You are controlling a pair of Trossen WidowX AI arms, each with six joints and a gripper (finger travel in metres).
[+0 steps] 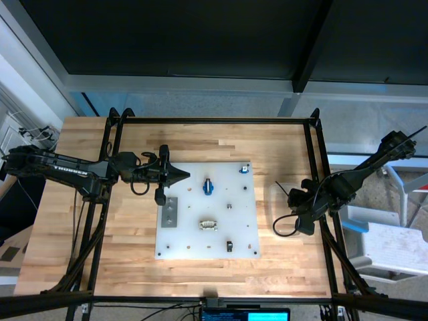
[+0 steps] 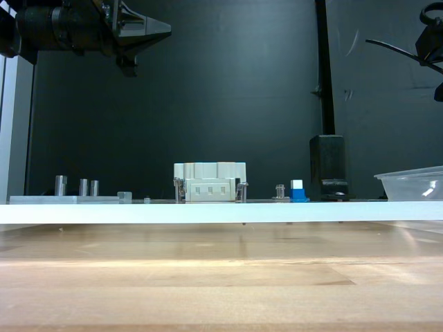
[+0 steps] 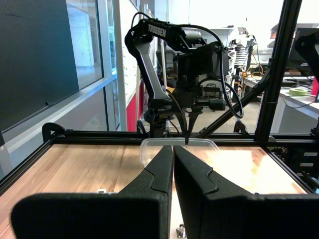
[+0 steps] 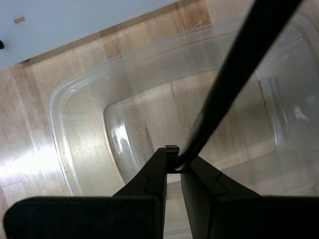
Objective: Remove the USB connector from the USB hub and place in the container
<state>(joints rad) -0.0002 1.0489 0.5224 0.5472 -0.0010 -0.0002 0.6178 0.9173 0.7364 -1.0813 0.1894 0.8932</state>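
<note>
- The right gripper (image 4: 173, 163) is hovering above the container (image 4: 65, 114), off the right edge of the white task board (image 1: 187, 241).
- Its jaws are pinching the USB connector (image 4: 219, 94) just behind the small plug end, and the thin black cable is running out from between the fingertips.
- In the high view the USB connector (image 1: 282, 188) is showing as a thin black line that sticks out from the right gripper (image 1: 294, 204) over the container (image 1: 276, 208).
- In the low view the cable (image 2: 391, 46) is hanging in the air well above the container (image 2: 408, 181), clear of its rim and touching nothing but the right gripper (image 2: 432, 41).
- The container is sitting on the wooden table just beside the board's right edge.
- The USB hub (image 1: 229, 246) is standing near the board's near edge, well apart from the connector, with nothing plugged into it; the low view is showing the hub (image 2: 327, 162) as a dark upright block.
- The left gripper (image 1: 184, 175) is hanging over the far left part of the board, pointing toward the right arm, high above the surface in the low view (image 2: 163, 29).
- Its jaws are pressed together and holding nothing (image 3: 173, 159).
- A beige connector block (image 1: 208, 226) is sitting near the middle of the board, a blue upright piece (image 1: 207, 187) beyond it, and a grey metal block with holes (image 1: 171, 214) at the board's left side.
</note>
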